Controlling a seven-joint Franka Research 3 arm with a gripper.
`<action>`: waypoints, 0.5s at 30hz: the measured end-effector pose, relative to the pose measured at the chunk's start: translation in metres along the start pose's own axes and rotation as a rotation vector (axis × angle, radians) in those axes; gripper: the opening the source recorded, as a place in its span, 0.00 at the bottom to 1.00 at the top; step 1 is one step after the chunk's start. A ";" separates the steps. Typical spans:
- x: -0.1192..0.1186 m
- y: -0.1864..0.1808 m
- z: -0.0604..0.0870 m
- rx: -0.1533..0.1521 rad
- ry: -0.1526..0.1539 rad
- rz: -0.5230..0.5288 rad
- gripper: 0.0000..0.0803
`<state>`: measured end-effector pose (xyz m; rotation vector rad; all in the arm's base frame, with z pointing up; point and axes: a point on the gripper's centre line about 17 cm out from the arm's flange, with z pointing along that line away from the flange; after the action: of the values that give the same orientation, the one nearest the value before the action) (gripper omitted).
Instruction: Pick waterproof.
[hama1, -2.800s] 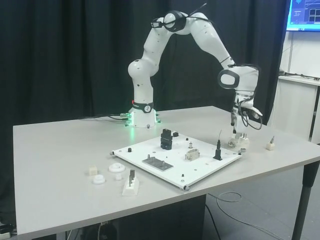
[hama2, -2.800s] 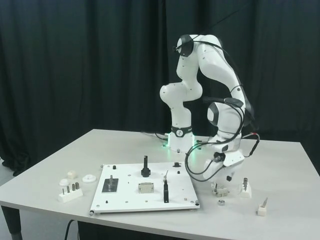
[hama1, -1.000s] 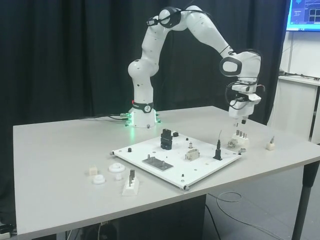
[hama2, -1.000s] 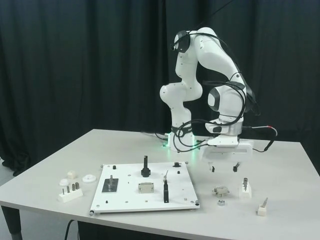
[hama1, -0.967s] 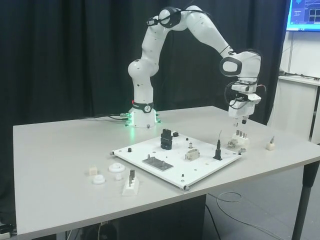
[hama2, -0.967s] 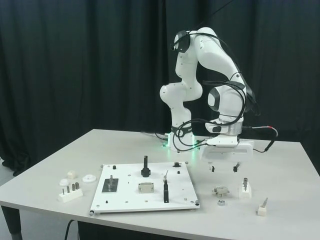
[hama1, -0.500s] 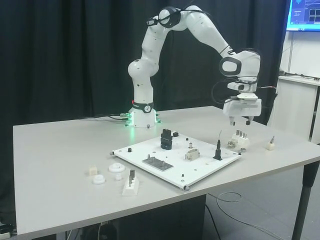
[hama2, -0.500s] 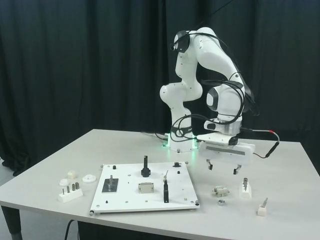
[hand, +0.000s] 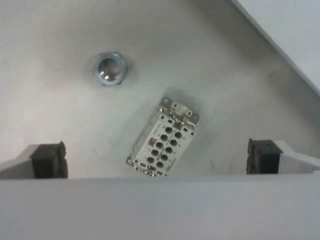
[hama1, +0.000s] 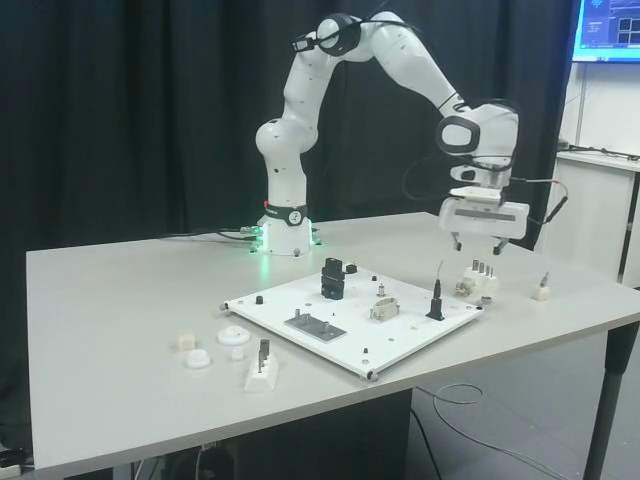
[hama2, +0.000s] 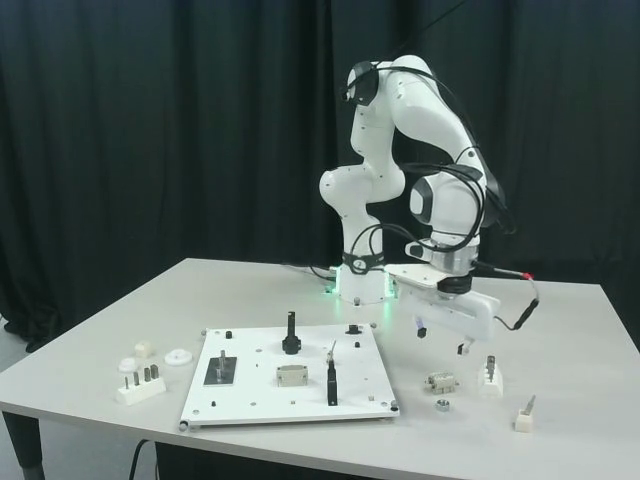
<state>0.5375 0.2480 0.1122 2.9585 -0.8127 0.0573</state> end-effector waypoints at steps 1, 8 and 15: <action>0.000 0.001 0.001 0.000 -0.002 0.029 1.00; -0.005 0.004 0.009 0.010 -0.024 0.222 1.00; -0.013 0.003 0.017 0.025 -0.053 0.368 1.00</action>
<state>0.5255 0.2506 0.0946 2.8010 -1.3615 0.0096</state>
